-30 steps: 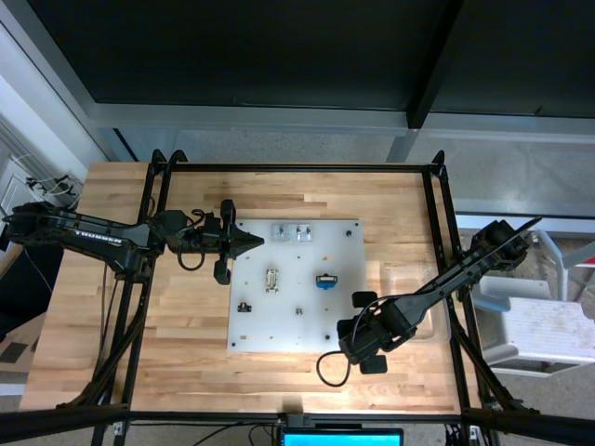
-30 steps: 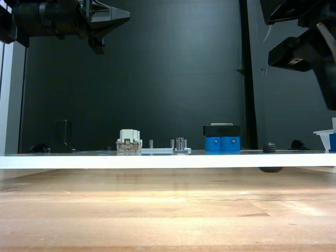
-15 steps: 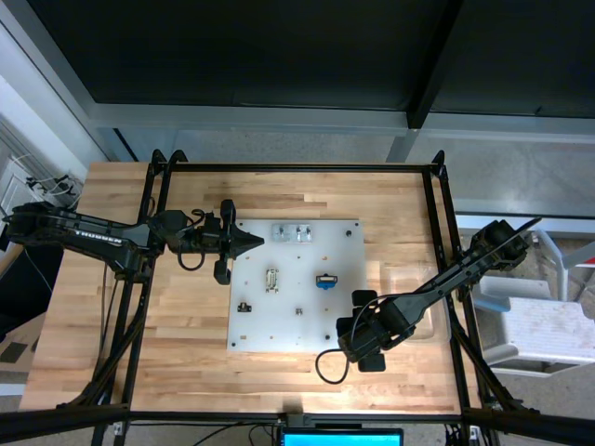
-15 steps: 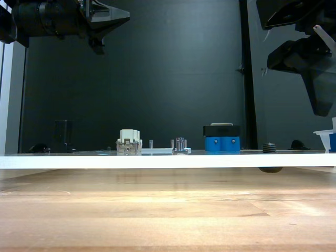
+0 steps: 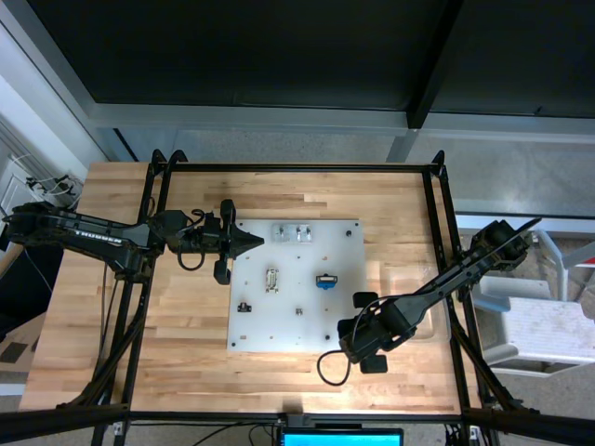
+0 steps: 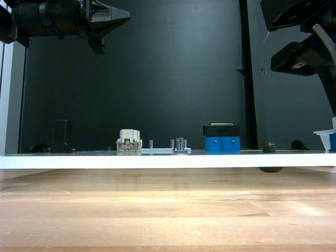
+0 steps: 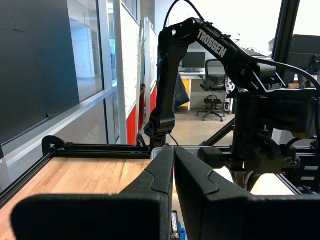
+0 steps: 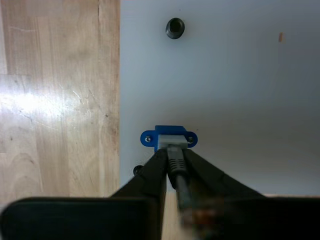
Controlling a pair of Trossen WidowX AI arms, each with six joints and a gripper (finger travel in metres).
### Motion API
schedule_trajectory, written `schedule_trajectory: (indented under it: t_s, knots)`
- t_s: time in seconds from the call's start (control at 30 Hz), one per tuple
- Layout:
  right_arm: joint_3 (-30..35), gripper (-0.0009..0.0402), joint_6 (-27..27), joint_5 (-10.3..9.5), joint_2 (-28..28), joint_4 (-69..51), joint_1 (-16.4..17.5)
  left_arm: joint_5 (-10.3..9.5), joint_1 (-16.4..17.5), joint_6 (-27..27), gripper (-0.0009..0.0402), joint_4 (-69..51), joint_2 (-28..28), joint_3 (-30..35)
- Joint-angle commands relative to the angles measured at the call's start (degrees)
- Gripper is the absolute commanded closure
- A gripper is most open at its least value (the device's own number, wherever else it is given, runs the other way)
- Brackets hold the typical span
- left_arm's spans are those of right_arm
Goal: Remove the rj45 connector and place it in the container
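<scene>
My left gripper (image 5: 253, 240) hangs high over the left edge of the white board (image 5: 279, 321), fingers pressed together, holding nothing. On the board there's the beige-grey connector (image 5: 271, 281), with the bright-blue connector (image 5: 325, 281) to its right. My right gripper (image 8: 172, 155) is at the board's near right corner, fingers drawn narrow, pinching the rj45 connector (image 8: 173, 144) by its grey boot. Its whitish tip is at the small blue holder (image 8: 149, 138); can't tell if it's seated or out. The container (image 5: 409, 279) lies on the table just right of the board, partly under my right arm.
</scene>
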Motion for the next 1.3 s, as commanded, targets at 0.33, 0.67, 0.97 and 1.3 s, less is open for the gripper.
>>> schedule_trajectory:
  t_s: [0.33, 0.67, 0.97, 1.3]
  knots:
    - [0.15, 0.0393, 0.02, -0.07, -0.90, 0.31, 0.24, 0.00, 0.00, 0.00, 0.0392, 0.02, 0.02, 0.02]
    - [0.13, 0.0393, 0.68, -0.37, -5.62, -1.11, 0.39, 0.00, 0.00, 0.00, 0.0392, 0.02, 0.02, 0.02]
    - [-2.21, 0.0393, 0.74, -0.20, -14.60, -3.91, 0.55, 0.00, 0.00, 0.00, 0.0392, 0.02, 0.02, 0.02]
    - [-15.76, 0.0393, 4.79, -1.31, -27.17, -6.32, 3.28, 0.00, 0.00, 0.00, 0.0392, 0.02, 0.00, 0.02]
